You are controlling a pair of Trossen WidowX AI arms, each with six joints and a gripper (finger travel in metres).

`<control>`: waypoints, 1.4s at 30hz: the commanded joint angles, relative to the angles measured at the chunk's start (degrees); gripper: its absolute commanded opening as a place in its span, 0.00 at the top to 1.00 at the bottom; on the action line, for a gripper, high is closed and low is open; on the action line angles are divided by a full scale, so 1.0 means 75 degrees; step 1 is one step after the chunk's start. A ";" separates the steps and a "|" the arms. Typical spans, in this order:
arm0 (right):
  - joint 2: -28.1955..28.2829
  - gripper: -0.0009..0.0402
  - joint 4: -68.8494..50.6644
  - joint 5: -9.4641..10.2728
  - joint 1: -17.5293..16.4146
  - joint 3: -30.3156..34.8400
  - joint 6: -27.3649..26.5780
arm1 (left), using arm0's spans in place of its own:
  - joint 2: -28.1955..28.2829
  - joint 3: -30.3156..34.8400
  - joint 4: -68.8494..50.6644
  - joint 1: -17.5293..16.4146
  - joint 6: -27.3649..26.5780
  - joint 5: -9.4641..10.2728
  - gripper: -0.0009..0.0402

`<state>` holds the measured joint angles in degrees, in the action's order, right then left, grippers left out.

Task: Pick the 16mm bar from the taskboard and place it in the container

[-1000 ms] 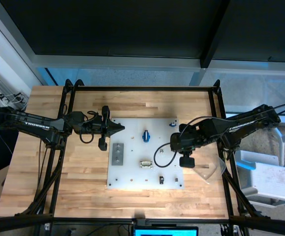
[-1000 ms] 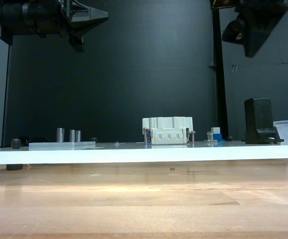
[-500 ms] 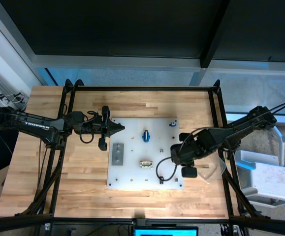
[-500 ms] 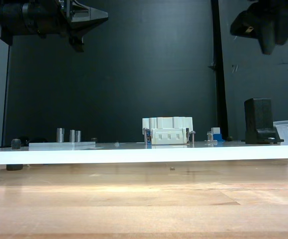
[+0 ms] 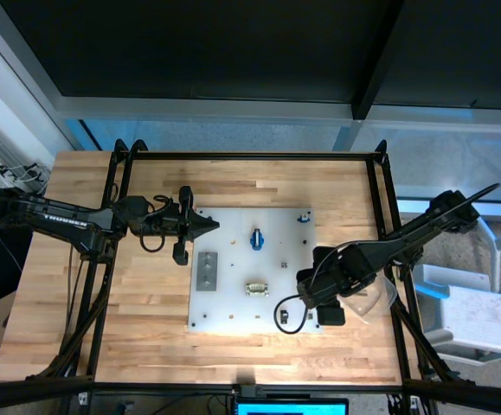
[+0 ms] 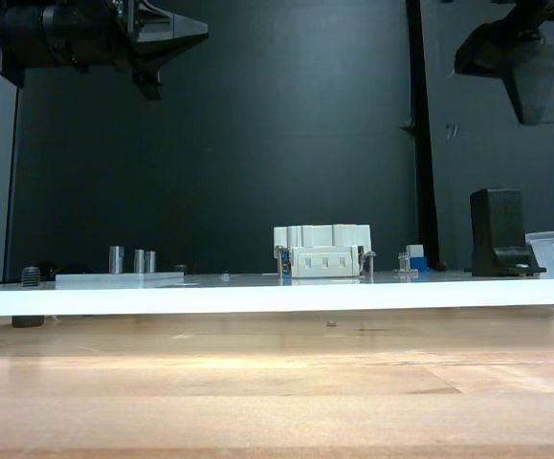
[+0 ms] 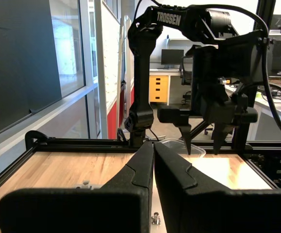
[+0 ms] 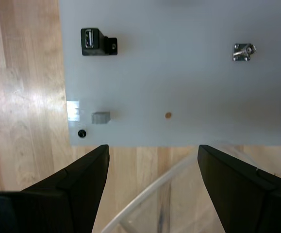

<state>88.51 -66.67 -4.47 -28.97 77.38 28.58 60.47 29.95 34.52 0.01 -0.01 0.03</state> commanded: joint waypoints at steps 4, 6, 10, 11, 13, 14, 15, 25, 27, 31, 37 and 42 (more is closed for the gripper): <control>0.0219 0.36 0.0195 0.0003 -0.0184 -0.0003 0.0152 | 0.0000 0.0000 0.0003 0.0000 0.0000 0.0000 0.98; 0.0277 0.36 0.0221 0.0000 -0.0262 -0.0003 0.0166 | 0.0003 0.0000 0.0003 -0.0003 0.0000 0.0000 0.98; 0.0425 0.36 0.0318 0.0003 -0.0402 -0.0003 0.0309 | 0.0003 0.0000 0.0003 0.0000 0.0000 0.0000 0.98; 0.0460 0.36 0.0347 0.0000 -0.0411 -0.0003 0.0338 | 0.0003 0.0000 0.0003 0.0000 0.0000 0.0000 0.98; 0.0513 0.36 0.0388 0.0000 -0.0455 -0.0003 0.0353 | 0.0003 0.0000 0.0003 -0.0003 0.0000 0.0000 0.98; 0.0522 0.36 0.0396 -0.0006 -0.0481 -0.0003 0.0367 | 0.0003 0.0000 0.0003 0.0000 0.0000 0.0000 0.98; 0.0548 0.36 0.0399 -0.0020 -0.0498 -0.0006 0.0370 | 0.0003 0.0000 0.0003 0.0000 0.0000 0.0000 0.98; 0.0868 0.36 0.0595 -0.0070 -0.0629 -0.0017 0.0478 | 0.0003 0.0000 0.0003 0.0000 0.0000 0.0000 0.98; 0.0921 0.36 0.0603 -0.0067 -0.0653 -0.0017 0.0507 | 0.0003 0.0000 0.0003 0.0000 0.0000 0.0000 0.98; 0.1037 0.36 0.0708 -0.0070 -0.0697 -0.0017 0.0510 | 0.0003 0.0000 0.0003 0.0000 0.0000 0.0000 0.98; 0.1119 0.36 0.0909 -0.0067 -0.0769 -0.0178 0.0565 | 0.0003 0.0000 0.0003 -0.0003 0.0000 0.0000 0.98; 0.1119 0.36 0.1349 -0.0064 -0.0796 -0.0513 0.0679 | 0.0003 0.0000 0.0003 0.0000 0.0000 0.0000 0.98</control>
